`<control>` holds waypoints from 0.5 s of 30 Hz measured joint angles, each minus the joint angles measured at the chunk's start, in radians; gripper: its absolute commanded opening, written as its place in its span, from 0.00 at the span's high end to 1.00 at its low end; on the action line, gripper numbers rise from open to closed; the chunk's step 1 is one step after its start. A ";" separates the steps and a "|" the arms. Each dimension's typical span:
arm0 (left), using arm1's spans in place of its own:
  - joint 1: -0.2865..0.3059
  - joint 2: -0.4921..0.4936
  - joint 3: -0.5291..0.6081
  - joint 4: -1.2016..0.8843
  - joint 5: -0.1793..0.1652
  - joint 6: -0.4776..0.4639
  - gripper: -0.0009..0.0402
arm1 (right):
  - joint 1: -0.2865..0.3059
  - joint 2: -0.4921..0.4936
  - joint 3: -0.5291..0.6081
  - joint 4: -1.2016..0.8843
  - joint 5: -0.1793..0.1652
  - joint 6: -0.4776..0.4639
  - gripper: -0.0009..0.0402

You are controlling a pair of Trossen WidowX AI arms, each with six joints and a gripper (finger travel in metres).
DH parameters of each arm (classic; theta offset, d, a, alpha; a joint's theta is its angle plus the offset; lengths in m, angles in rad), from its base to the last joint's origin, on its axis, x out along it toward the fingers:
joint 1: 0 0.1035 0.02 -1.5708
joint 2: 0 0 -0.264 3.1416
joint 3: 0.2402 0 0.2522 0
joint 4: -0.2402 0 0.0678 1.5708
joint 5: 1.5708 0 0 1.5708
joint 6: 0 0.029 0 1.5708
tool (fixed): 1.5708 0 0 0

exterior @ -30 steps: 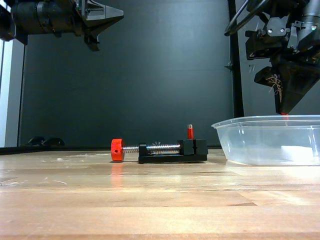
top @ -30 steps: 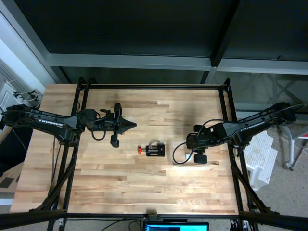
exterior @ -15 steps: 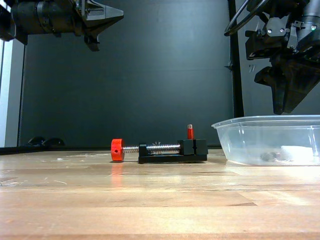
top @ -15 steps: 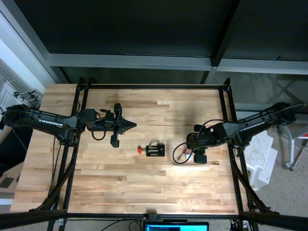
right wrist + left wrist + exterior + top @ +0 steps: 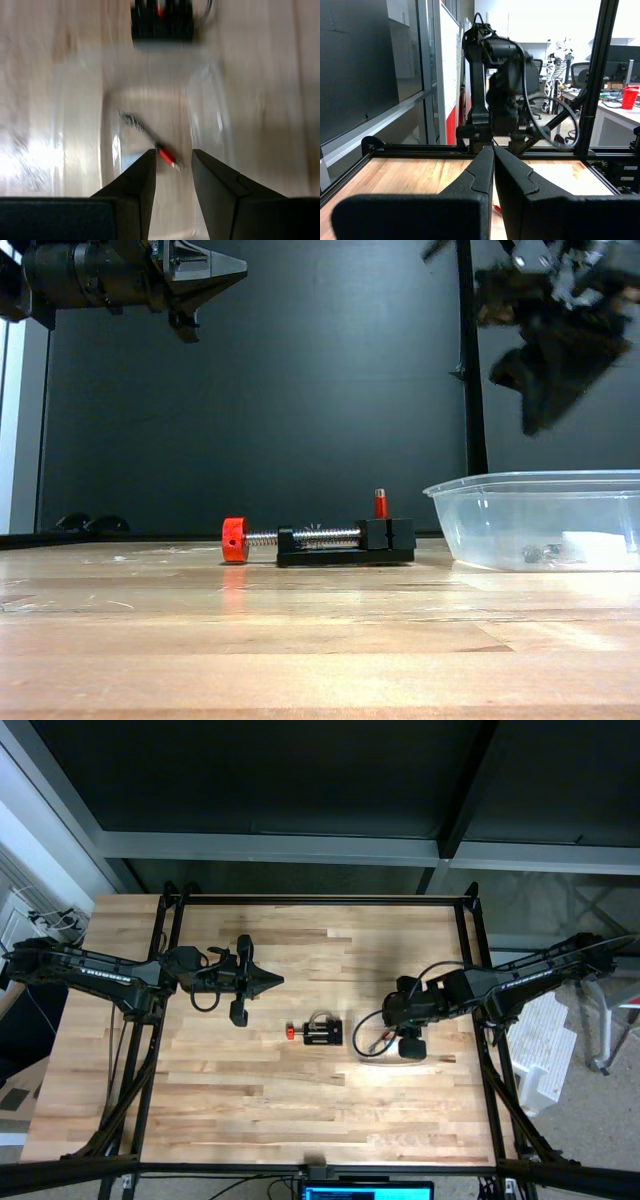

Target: Remove the RCA connector from the receptacle and place in the container

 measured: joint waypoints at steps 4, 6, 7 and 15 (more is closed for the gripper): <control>0.000 0.000 0.000 0.000 0.000 0.000 0.98 | -0.046 0.000 0.053 0.015 -0.002 -0.068 0.84; 0.000 0.000 0.000 0.000 0.000 0.000 0.98 | -0.074 0.000 0.069 0.042 -0.001 -0.116 0.88; 0.000 0.000 0.000 0.000 0.000 0.000 0.98 | -0.087 -0.001 0.074 0.060 -0.001 -0.138 0.90; 0.000 0.000 0.000 0.000 0.000 0.000 0.98 | -0.163 -0.032 0.079 0.248 -0.005 -0.238 0.97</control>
